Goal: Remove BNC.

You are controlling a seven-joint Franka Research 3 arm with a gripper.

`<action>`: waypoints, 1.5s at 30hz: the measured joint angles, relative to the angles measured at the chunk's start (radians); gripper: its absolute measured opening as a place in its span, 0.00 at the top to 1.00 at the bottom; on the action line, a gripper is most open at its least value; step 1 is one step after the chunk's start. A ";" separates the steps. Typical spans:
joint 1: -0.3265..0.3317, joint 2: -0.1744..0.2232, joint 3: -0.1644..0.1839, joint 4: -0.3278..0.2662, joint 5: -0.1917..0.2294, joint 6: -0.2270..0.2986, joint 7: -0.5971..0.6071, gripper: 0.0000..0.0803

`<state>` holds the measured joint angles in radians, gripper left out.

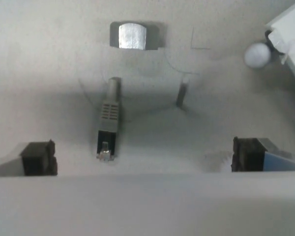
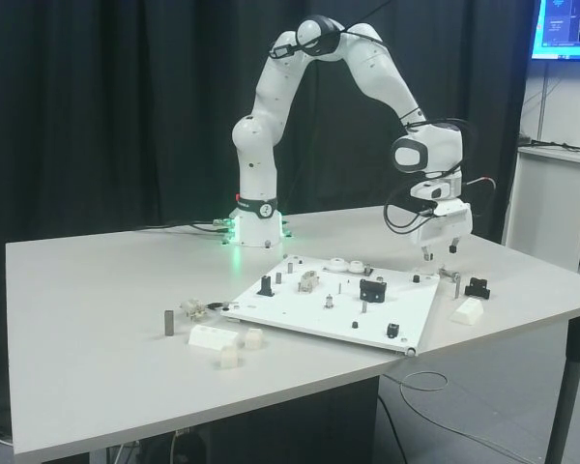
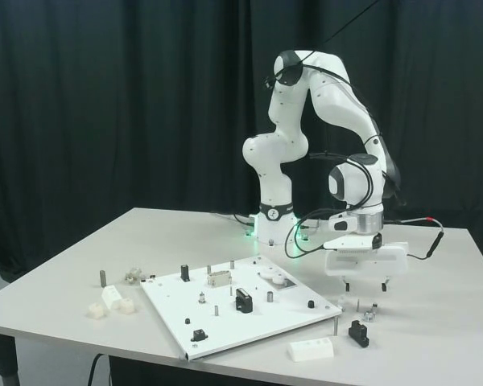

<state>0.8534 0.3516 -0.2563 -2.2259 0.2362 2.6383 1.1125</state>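
Just off the board point(image 3: 249, 322), the tool point(image 3: 365, 286) hangs open above the table point(image 3: 435, 322)

Item count, worktop, taken by me from the room views.
I count one white board point(image 3: 258, 323); four white blocks, being a cluster of three point(image 3: 111, 297) near one worktop corner and a single block point(image 3: 311, 349) at the front edge; one black clip point(image 3: 358, 332); one upright grey peg point(image 3: 103, 277).

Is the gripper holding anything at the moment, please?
No. In the second room view the gripper hangs above the table beside the white board, its fingers apart with nothing between them.
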 joint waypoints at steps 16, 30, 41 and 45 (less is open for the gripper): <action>0.006 -0.029 0.000 0.000 -0.015 -0.039 0.026 0.00; 0.006 -0.034 0.000 0.000 -0.033 -0.043 0.042 0.00; 0.006 -0.034 -0.005 0.000 -0.033 -0.043 0.042 0.00; 0.006 -0.034 -0.008 0.000 -0.034 -0.043 0.042 0.00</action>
<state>0.8593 0.3173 -0.2643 -2.2260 0.2027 2.5955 1.1547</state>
